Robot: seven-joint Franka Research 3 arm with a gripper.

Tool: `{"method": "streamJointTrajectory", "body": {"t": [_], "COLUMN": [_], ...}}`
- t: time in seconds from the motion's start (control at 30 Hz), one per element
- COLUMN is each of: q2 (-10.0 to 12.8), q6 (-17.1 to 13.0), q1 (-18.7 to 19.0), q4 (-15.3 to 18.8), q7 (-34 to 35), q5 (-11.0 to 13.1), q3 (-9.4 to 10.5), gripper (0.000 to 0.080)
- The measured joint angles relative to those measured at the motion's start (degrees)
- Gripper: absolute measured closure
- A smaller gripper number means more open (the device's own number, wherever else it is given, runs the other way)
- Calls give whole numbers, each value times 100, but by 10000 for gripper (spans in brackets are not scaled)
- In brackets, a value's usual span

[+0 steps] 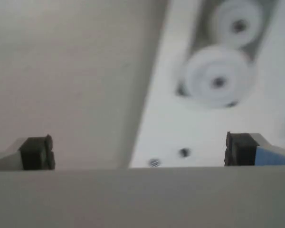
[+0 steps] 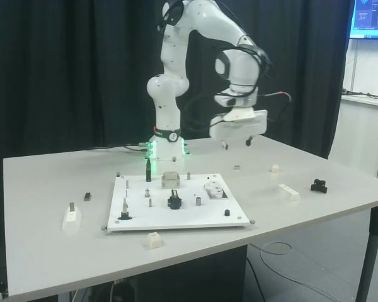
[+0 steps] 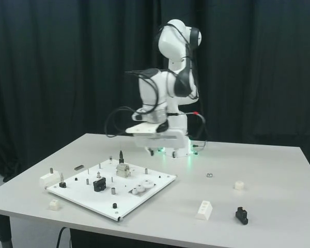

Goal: Pick bolt 4.

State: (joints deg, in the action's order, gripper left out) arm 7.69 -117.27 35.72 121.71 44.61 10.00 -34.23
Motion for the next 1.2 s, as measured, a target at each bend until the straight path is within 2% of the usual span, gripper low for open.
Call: {"method": "streamJointTrajectory", "body": {"t": [0.17, 0.47, 0.7, 0.9, 1.2], "q2": [-19, -91, -238, -440, -798], "q6": [101, 110, 111, 111, 20], "q1": [233, 594, 758, 771, 772], "q4": [30, 190, 401, 735, 1393], "q7": [191, 607, 1043, 1309, 1327], "q5": [-15, -34, -290, -541, -836], "q3": [279, 882, 1294, 1527, 1720], "gripper": [3, 3, 3, 3, 3]}}
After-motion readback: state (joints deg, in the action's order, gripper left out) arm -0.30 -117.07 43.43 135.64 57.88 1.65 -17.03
